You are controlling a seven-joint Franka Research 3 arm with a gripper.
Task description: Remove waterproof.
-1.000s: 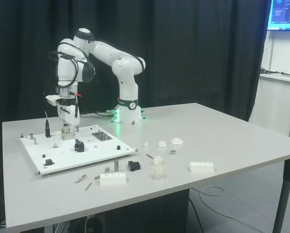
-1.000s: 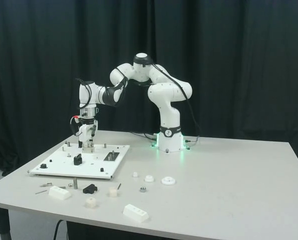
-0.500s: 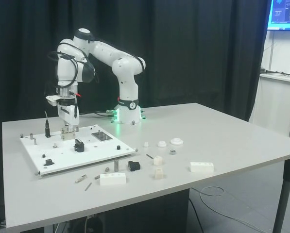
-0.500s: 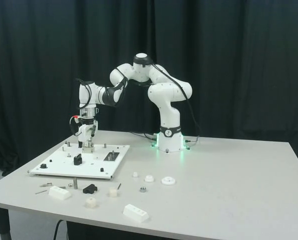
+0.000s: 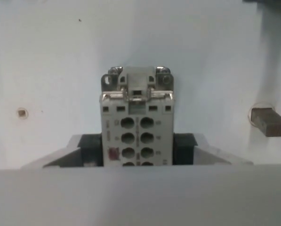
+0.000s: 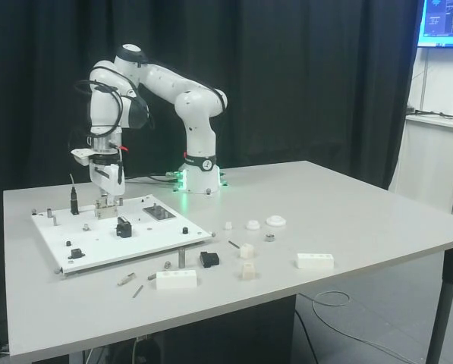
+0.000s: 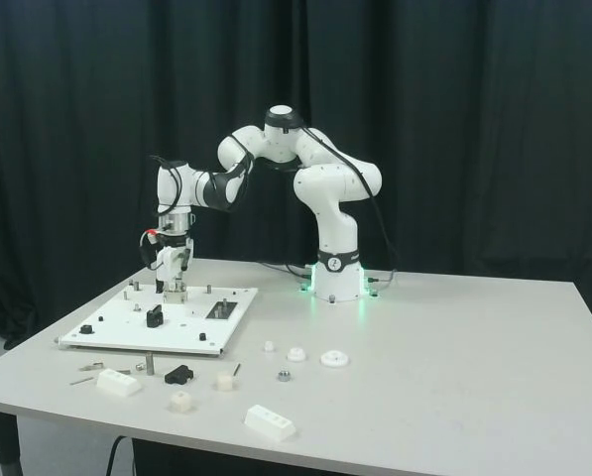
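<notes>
Directly beneath tool (image 6: 108, 199): grey connector (image 5: 136, 123).

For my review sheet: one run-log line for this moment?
gripper over board | fingers flank grey connector | connector seated | not lifted

Lower connector (image 5: 136, 132) rows behind the blurred claw (image 5: 140, 195).

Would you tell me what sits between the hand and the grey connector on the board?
Nothing: in the wrist view the hand is already around the grey connector.
</notes>
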